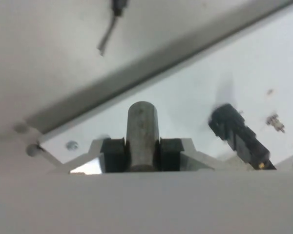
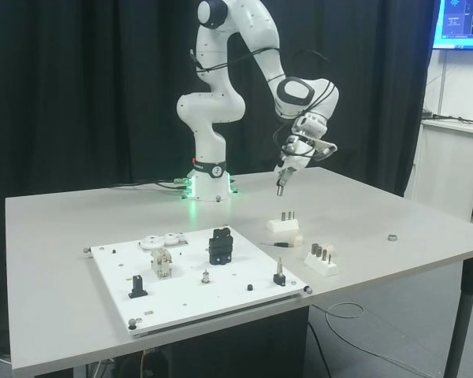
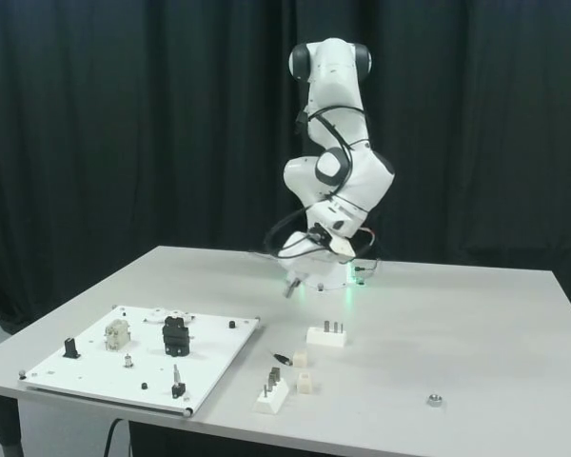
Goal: Insert round peg 4.
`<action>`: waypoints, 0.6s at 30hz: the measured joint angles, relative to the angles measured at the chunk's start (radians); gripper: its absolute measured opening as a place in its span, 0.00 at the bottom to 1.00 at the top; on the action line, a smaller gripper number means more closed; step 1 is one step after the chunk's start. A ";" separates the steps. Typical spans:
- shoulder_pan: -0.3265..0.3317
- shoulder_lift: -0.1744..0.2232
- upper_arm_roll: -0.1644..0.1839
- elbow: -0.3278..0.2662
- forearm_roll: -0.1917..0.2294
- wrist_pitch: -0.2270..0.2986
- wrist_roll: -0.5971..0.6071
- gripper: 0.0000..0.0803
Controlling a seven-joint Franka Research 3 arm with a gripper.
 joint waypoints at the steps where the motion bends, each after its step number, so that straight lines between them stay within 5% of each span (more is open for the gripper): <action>1: -0.002 -0.003 -0.006 0.002 0.000 0.001 -0.005 0.19; 8: -0.012 -0.015 -0.066 0.019 0.001 0.036 -0.026 0.19; 18: -0.014 -0.013 -0.198 0.029 0.021 0.152 -0.056 0.19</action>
